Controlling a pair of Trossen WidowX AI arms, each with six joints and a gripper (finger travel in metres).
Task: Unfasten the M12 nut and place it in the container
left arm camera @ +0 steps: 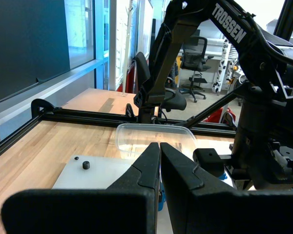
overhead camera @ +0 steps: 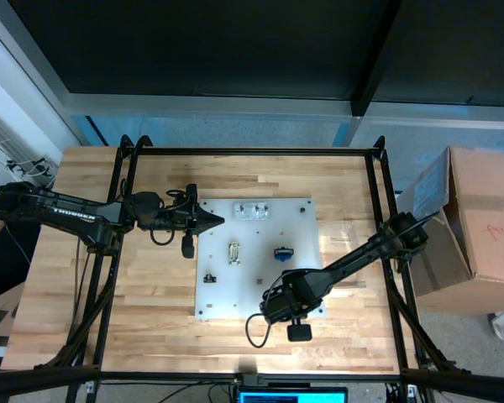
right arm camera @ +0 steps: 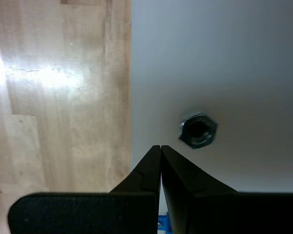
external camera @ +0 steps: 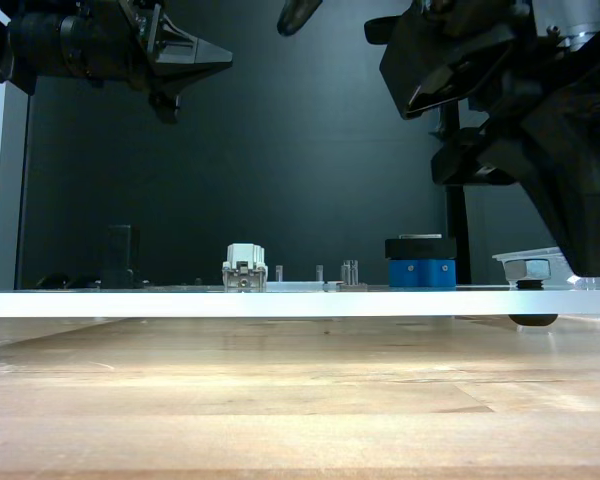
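Board's [overhead camera: 235, 290] nut [right arm camera: 198, 130], hidden overhead, flanks right jaws; left jaws hover.

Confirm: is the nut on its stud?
On: nut tops the black stud. Right gripper shut, empty, beside it; left gripper shut over board's left.

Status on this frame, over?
Left gripper shut, empty, raised over board's far left part. Right gripper shut, empty, just beside nut. M12 nut on its stud, not in container.
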